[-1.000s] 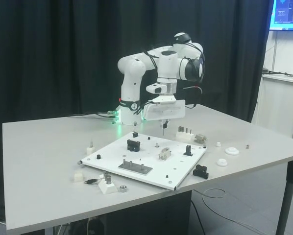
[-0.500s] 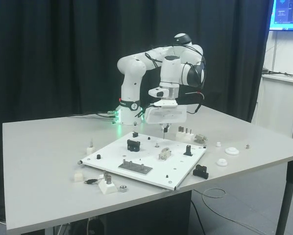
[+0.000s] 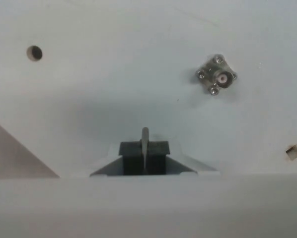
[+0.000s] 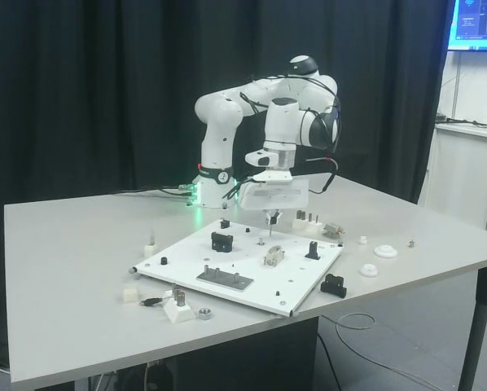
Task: Insert round peg 1.
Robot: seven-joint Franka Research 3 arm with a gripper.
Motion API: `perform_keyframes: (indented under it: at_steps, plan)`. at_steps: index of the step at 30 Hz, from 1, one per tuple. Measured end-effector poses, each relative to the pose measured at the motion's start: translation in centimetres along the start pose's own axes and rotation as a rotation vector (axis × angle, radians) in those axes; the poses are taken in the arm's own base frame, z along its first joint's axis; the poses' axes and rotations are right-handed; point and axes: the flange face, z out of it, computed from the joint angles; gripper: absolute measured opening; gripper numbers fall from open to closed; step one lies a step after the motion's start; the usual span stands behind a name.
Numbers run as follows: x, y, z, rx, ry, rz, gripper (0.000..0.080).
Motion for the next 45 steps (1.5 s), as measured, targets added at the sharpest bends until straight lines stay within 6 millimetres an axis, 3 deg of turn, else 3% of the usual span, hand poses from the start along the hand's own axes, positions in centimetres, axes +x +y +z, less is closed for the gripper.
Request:
perform_keyframes:
  at_steps: [45]
  plan:
    - [-1.1,0.2,1.0,0.001,-0.033,0.025,0.0015]
